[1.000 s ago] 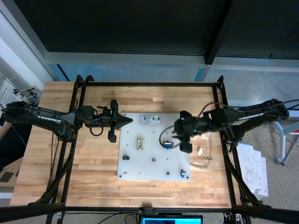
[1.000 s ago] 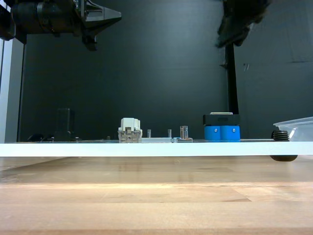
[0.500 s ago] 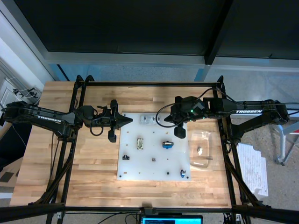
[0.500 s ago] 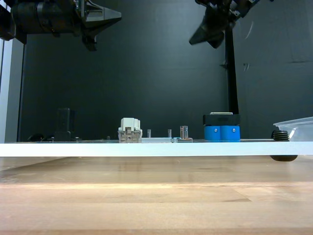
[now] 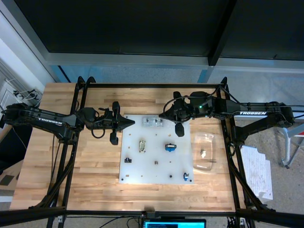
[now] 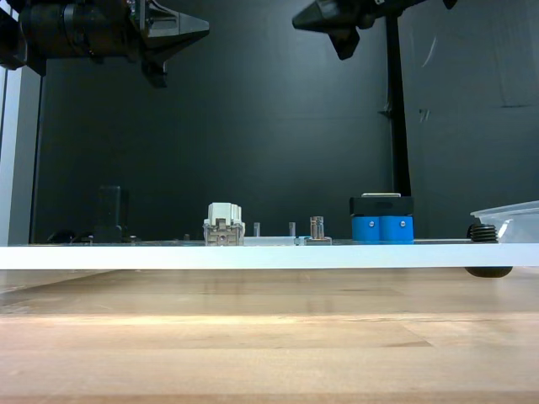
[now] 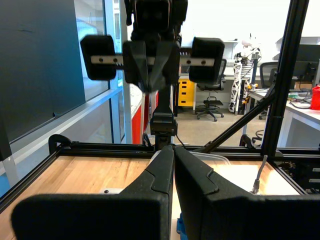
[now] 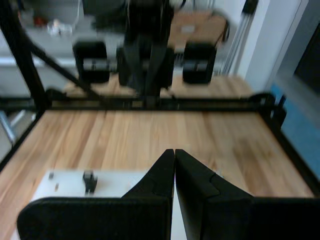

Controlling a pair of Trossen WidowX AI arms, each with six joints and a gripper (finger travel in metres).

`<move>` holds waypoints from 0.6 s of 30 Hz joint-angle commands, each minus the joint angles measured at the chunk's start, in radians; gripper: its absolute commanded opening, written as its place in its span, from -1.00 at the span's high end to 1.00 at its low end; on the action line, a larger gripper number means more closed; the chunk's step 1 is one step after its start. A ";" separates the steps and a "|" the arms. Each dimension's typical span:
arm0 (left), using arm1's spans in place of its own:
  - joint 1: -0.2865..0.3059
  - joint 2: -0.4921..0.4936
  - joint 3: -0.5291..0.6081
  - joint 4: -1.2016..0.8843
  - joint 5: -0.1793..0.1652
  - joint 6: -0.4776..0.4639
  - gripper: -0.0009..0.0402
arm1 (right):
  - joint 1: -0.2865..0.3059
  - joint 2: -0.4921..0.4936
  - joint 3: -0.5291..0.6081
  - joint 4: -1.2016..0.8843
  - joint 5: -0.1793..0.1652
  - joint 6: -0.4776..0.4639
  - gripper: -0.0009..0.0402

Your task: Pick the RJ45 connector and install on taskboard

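High view — tray [image 5: 212, 138] holds white block [image 5: 203, 153]; left gripper [image 5: 132, 122], right gripper [image 5: 162, 115] closed above board [image 5: 142, 167]

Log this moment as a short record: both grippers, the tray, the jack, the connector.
left gripper: shut, empty, high over the white board at its far left corner
right gripper: shut, empty, high over the board's far edge
clear tray: right of the board, pale block inside
blue jack: board's near right corner
connector: place cannot be told
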 commanded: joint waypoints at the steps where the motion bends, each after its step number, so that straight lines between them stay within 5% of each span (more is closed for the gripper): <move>1: 0.000 0.000 0.000 0.000 0.000 0.000 0.96 | 0.001 -0.012 -0.050 0.101 0.000 0.033 0.96; 18: 0.000 0.000 0.000 0.000 0.000 0.000 0.96 | 0.009 -0.068 -0.285 0.432 0.005 0.101 0.96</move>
